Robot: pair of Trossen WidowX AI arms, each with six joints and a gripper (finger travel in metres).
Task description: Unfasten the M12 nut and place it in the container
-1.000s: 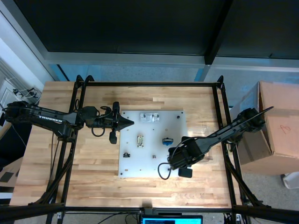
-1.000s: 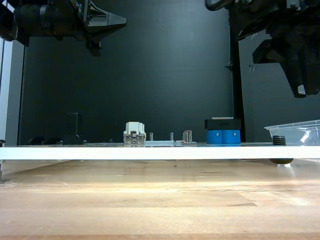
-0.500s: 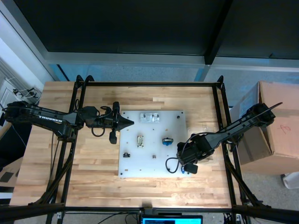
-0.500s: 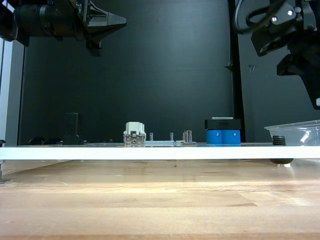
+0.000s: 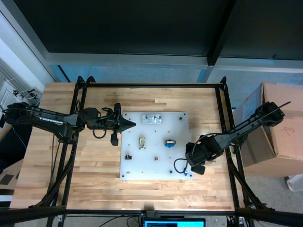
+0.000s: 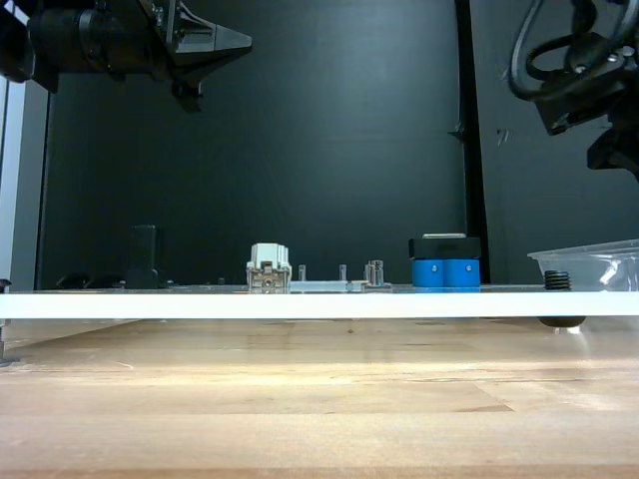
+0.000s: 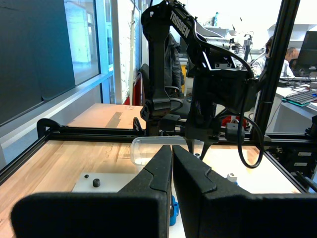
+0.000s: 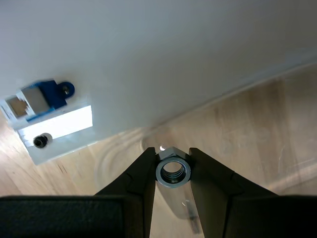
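Observation:
A small silver nut (image 8: 173, 171) is held between the fingers of my right gripper (image 8: 173, 163), clear of its stud, with its hole facing the camera. That gripper (image 5: 195, 161) hangs high over the right edge of the white board (image 5: 137, 170). Faint clear container walls (image 8: 119, 154) and wood show beneath the nut. The black ribbed stud (image 6: 557, 281) stands bare in front of the clear container (image 6: 599, 261). My left gripper (image 5: 134, 125) is shut and empty, raised over the board's far left edge, its fingers (image 7: 168, 173) pressed together.
On the board stand a blue connector block (image 5: 169, 143), a white connector (image 5: 141, 143), a silver post (image 5: 156, 158) and a clear part (image 5: 152, 118). A black frame (image 5: 222, 94) borders the table. A cardboard box (image 5: 284, 127) sits off the right side.
My right gripper has moved right and upward from over the stud toward the board's right edge, carrying the nut. In the low view it has mostly left the picture. The left arm is still.

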